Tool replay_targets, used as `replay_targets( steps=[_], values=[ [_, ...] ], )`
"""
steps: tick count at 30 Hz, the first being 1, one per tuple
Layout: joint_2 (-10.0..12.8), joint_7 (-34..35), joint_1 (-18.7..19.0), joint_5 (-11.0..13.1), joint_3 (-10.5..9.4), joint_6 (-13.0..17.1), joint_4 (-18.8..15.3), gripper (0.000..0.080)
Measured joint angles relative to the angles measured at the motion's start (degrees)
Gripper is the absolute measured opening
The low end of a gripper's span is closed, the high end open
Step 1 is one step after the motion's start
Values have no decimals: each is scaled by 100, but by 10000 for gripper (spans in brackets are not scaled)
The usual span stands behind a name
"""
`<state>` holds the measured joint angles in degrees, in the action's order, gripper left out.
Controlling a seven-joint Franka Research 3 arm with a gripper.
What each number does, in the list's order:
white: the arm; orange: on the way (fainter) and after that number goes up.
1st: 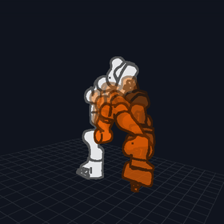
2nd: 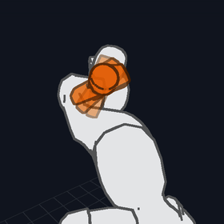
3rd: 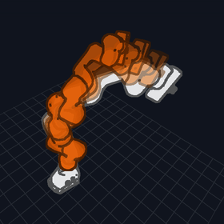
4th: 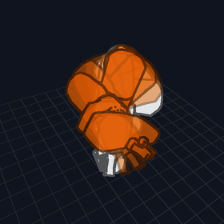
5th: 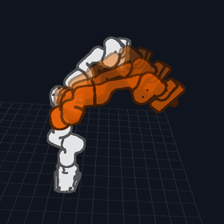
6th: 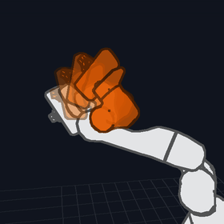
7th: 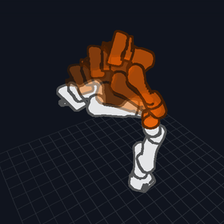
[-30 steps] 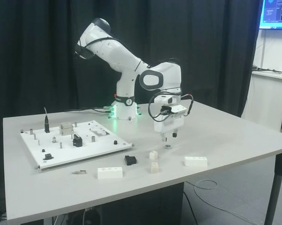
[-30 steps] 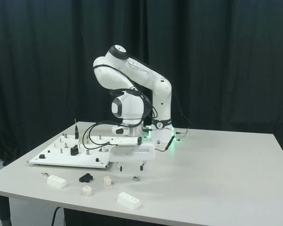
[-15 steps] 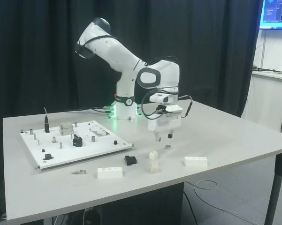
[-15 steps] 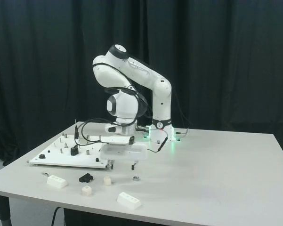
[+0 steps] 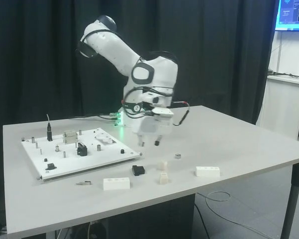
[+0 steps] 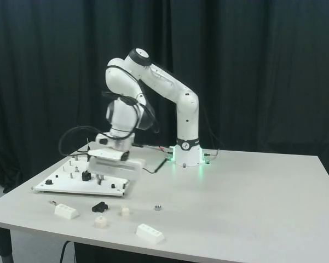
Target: Remove square peg 2.
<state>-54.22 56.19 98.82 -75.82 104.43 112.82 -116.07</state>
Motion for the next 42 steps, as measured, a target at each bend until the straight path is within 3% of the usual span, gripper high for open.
replay_targets(
  steps=[10,24,31,42],
  values=[
    [37,-897,-635,110,-52,-287,388,800],
    [-8,-2168,-1537,237,-77,-363,855,800],
    [-229,-2717,-1950,249,-68,-370,1019,800],
    [-803,-3254,-2406,249,-58,-354,1205,800]
  ],
)
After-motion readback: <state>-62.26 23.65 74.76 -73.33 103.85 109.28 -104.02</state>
